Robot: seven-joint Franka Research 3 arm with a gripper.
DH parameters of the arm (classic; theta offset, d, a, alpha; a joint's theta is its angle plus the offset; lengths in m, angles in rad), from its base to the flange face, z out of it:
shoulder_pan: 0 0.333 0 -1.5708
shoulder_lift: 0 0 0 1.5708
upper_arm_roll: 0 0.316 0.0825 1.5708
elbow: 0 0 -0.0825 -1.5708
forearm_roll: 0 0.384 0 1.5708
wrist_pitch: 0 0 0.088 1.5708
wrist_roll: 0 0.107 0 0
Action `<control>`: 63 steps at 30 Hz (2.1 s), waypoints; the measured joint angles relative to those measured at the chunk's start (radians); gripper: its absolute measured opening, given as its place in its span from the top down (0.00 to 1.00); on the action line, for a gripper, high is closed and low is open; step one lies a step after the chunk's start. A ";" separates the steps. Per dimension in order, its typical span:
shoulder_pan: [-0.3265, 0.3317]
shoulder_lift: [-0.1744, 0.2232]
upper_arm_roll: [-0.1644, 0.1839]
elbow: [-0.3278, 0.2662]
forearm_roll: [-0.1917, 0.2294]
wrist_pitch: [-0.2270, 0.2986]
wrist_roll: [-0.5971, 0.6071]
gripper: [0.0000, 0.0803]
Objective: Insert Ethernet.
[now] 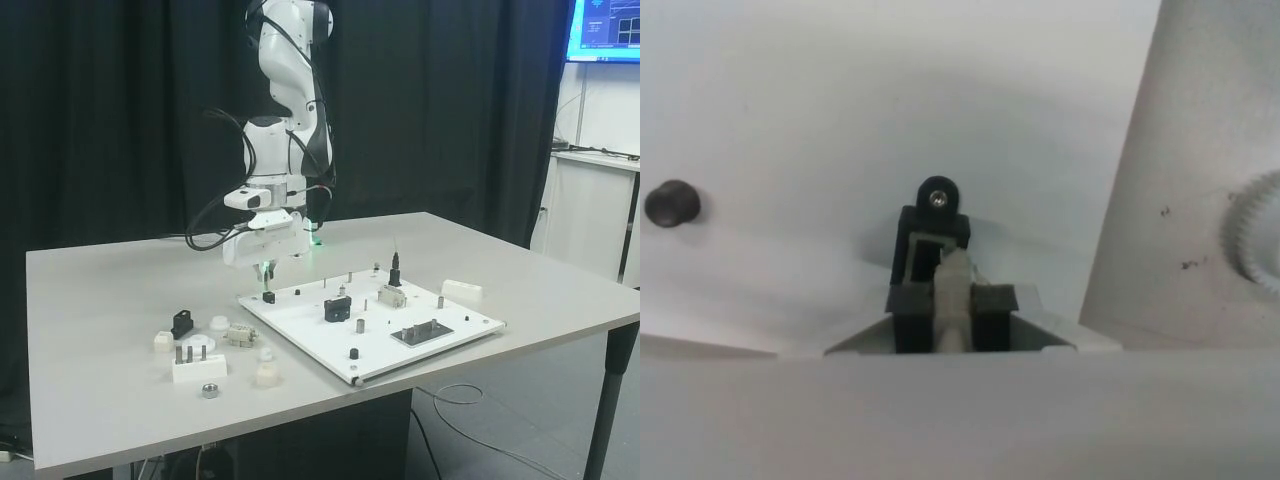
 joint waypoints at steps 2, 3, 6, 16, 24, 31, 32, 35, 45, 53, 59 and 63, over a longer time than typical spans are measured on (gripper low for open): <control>0.000 0.001 0.000 0.000 0.000 -0.001 0.000 0.91; 0.000 0.001 0.000 0.000 0.000 -0.001 0.000 0.91; 0.000 0.002 0.000 0.000 0.000 -0.003 0.000 0.91; 0.000 0.004 0.000 0.000 0.000 -0.014 -0.004 0.91; 0.000 0.004 0.000 0.001 0.000 -0.028 -0.006 0.91; 0.000 0.006 0.000 0.001 0.000 -0.031 -0.006 0.91; 0.000 0.007 0.000 0.001 0.000 -0.031 -0.006 0.91; 0.000 0.011 0.000 0.002 0.000 -0.031 -0.006 0.91; 0.001 0.014 0.000 0.005 0.002 -0.031 -0.005 0.91; 0.001 0.015 0.001 0.006 0.009 -0.030 0.000 0.91; 0.001 0.018 0.004 0.007 0.016 -0.030 0.011 0.91; 0.001 0.018 0.004 0.008 0.019 -0.029 0.022 0.91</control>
